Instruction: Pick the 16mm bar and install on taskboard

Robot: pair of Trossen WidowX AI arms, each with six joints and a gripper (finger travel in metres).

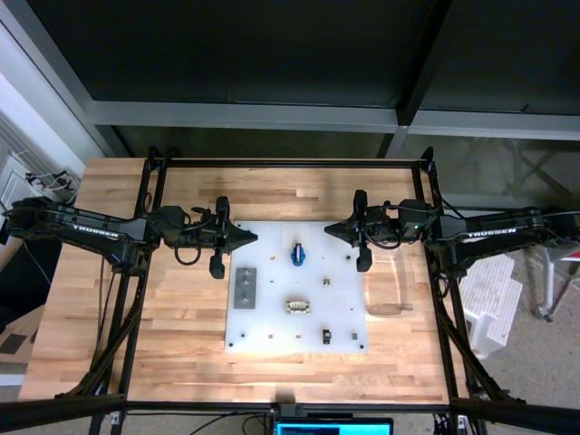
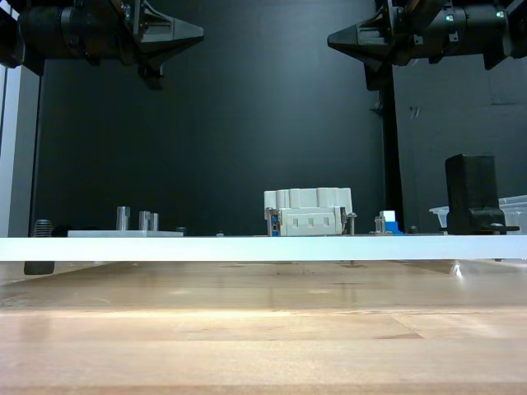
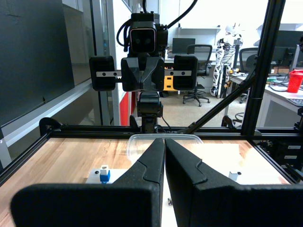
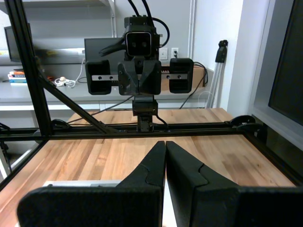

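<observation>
The taskboard (image 1: 272, 313) is a white square plate in the middle of the table, and in the low view it shows as a thin white edge (image 2: 247, 247). My left gripper (image 1: 254, 237) hovers shut over the board's far left corner, pointing right. My right gripper (image 1: 327, 228) hovers shut over the board's far edge, pointing left. Both hang high above the board in the low view, left gripper (image 2: 200, 34) and right gripper (image 2: 331, 38). Each wrist view shows its own shut fingers (image 3: 156, 156) (image 4: 156, 158) with nothing between them. The 16mm bar is out of view.
On the board are a grey block (image 1: 246, 287) with short metal pegs (image 2: 123, 218), a blue knob (image 1: 298, 255), a beige connector (image 1: 295, 309) and a small black connector (image 1: 326, 337). A clear tray (image 1: 390, 288) lies to the right of the board. Black frame rails (image 1: 290, 162) surround the table.
</observation>
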